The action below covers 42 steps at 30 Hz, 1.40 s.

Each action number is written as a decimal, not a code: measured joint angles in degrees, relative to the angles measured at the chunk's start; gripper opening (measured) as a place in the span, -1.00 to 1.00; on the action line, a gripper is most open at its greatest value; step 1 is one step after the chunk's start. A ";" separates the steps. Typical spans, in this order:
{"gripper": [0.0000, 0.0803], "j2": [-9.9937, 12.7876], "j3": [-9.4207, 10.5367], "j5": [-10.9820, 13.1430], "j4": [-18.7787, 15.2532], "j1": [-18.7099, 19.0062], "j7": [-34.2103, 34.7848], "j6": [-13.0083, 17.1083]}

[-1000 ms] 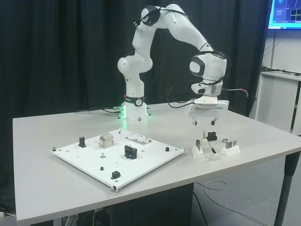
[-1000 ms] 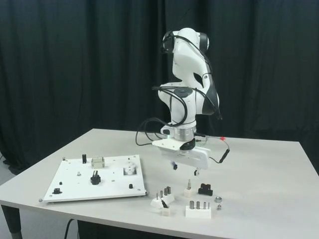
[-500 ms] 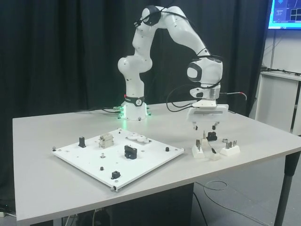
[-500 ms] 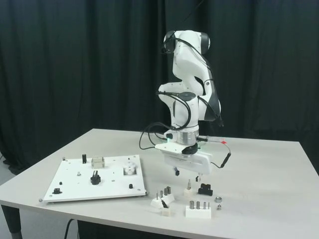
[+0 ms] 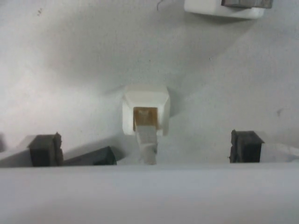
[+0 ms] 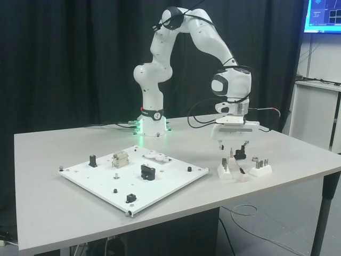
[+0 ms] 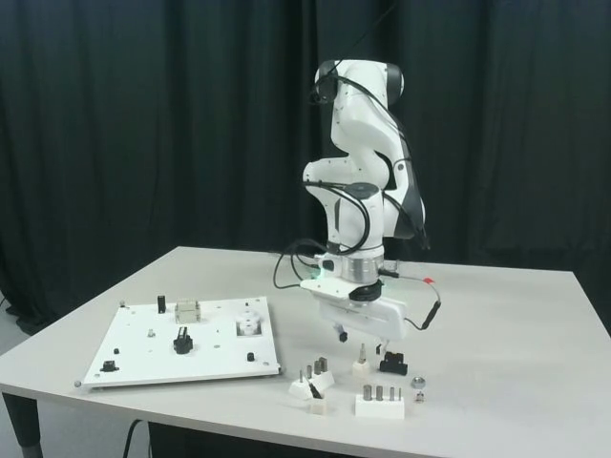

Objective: Pick Ethernet.

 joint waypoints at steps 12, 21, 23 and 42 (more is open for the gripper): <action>0.99 1.39 0.03 0.00 -0.03 -0.05 0.64 1.69; 0.99 2.17 0.03 0.00 -0.09 -0.15 0.64 2.38; 0.99 2.30 0.03 0.00 -0.10 -0.15 0.63 2.49; 0.65 2.88 0.03 0.00 -0.75 -0.16 -1.78 3.79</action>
